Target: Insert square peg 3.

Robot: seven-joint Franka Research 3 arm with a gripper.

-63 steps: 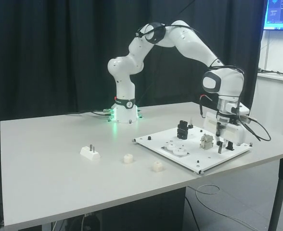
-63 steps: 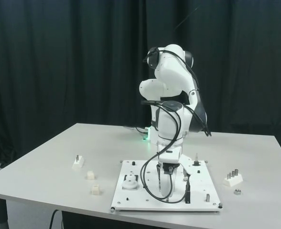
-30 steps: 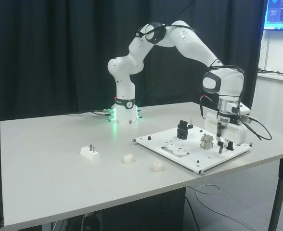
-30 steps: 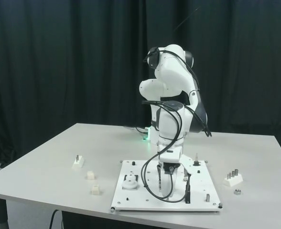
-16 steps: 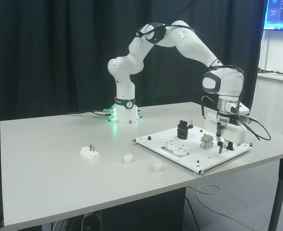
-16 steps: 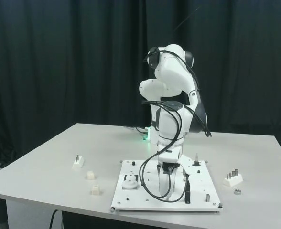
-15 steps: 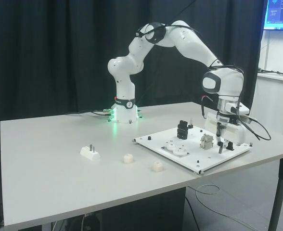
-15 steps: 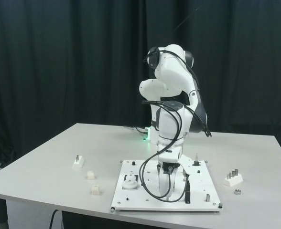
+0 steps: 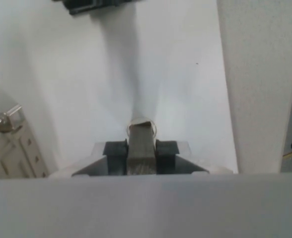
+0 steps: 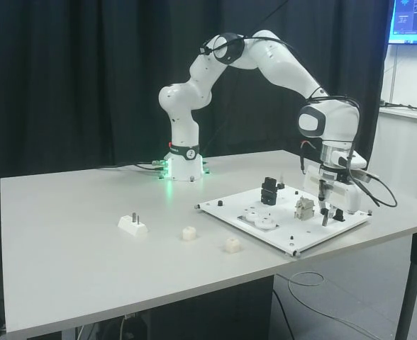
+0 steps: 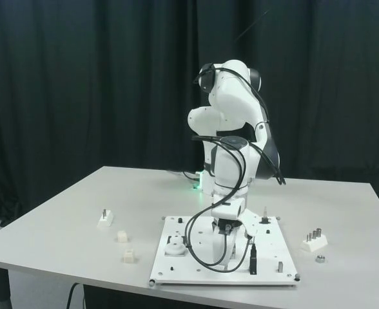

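Observation:
In the wrist view my gripper (image 9: 141, 152) is shut on a grey square peg (image 9: 140, 139), held upright between the black fingers (image 9: 115, 152). The peg's lower end sits at a small round hole ring (image 9: 142, 123) in the white board (image 9: 76, 84); I cannot tell whether it touches. In the first room view the gripper (image 10: 325, 205) hangs over the right end of the board (image 10: 230, 211), with the peg (image 10: 325, 219) pointing down. In the second room view the gripper (image 11: 225, 233) is low over the board (image 11: 176, 267).
On the board stand a black fixture (image 10: 269, 191), a grey part (image 10: 305, 208) and white round pieces (image 10: 265, 222). A white peg holder (image 10: 132, 224) and two small white blocks (image 10: 188, 233) (image 10: 231, 244) lie on the table. Another peg holder (image 11: 314, 240) sits beside the board.
The hand has turned slightly about its wrist and the cable loop below it has shifted. The gripper stays over the same spot, still shut on the peg.

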